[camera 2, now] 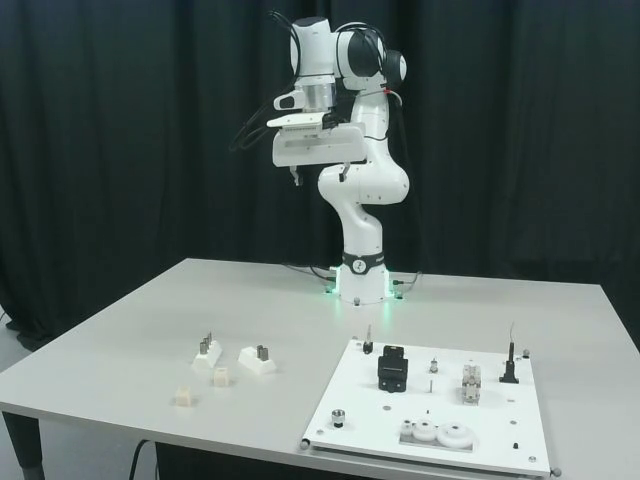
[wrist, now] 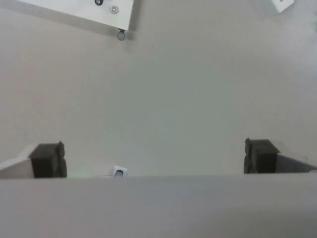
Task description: Pick square peg 3.
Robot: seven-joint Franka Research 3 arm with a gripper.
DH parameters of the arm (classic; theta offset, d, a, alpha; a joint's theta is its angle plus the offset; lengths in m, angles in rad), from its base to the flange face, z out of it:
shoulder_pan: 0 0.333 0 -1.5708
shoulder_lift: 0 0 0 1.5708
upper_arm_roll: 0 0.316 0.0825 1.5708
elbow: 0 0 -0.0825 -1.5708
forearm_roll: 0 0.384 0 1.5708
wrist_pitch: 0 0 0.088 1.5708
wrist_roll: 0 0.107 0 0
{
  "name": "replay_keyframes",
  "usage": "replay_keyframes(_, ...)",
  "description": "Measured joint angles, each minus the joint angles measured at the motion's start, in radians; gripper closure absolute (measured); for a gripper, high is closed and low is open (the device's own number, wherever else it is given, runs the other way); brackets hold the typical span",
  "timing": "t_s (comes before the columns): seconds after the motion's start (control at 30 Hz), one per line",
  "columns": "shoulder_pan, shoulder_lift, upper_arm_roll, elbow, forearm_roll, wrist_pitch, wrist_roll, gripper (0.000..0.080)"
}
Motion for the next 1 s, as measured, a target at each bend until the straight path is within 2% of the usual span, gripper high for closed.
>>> replay_keyframes(1.0,0.000,0.035,0.000,0.022,0.000,0.000,-0.012,0.0003)
